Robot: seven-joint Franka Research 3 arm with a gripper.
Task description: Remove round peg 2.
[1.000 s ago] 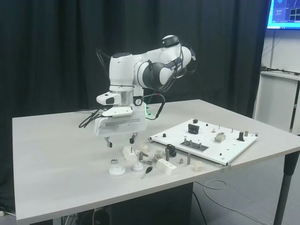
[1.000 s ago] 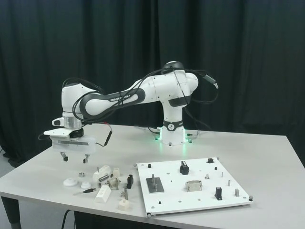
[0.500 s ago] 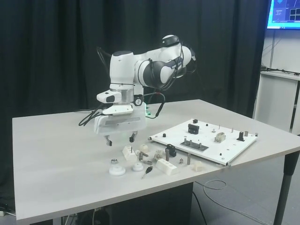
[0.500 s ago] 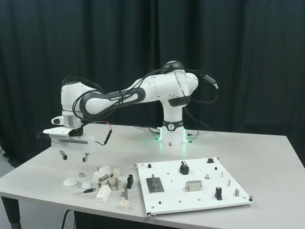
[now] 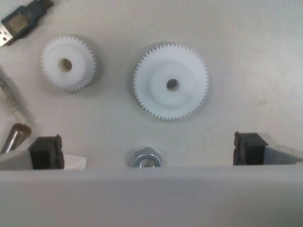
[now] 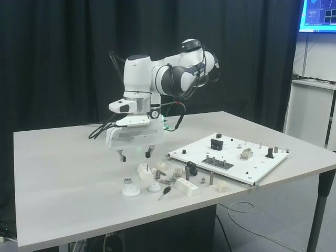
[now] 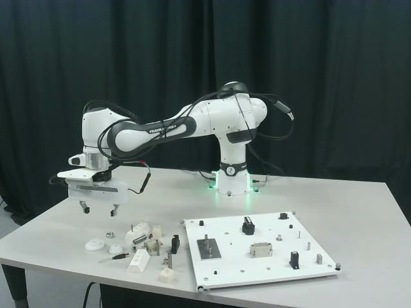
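Observation:
My gripper (image 6: 135, 155) (image 7: 98, 208) hangs open and empty above the table, over the loose parts left of the white board (image 6: 254, 164) (image 7: 234, 264). In the wrist view my gripper (image 5: 147, 150) shows both black fingertips (image 5: 46, 152) wide apart with nothing between them. Below it lie a large white gear (image 5: 171, 81) (image 7: 96, 244), a small white gear (image 5: 67, 64) (image 7: 115, 249) and a grey nut (image 5: 147, 158) (image 7: 110, 233). Small grey pegs (image 7: 204, 239) (image 7: 299, 235) stand upright on the board, far from the gripper. I cannot tell which one is round peg 2.
Beside the gears lie white blocks (image 7: 139, 261), a grey metal cylinder (image 7: 139, 238), a black plug (image 5: 24, 16) and a thin pin (image 7: 113, 257). Black fixtures (image 7: 248, 225) (image 7: 294, 259) stand on the board. The arm's base (image 7: 232, 179) is behind, lit green.
The gripper has risen a little above the loose parts and stayed open. Nothing on the table has moved.

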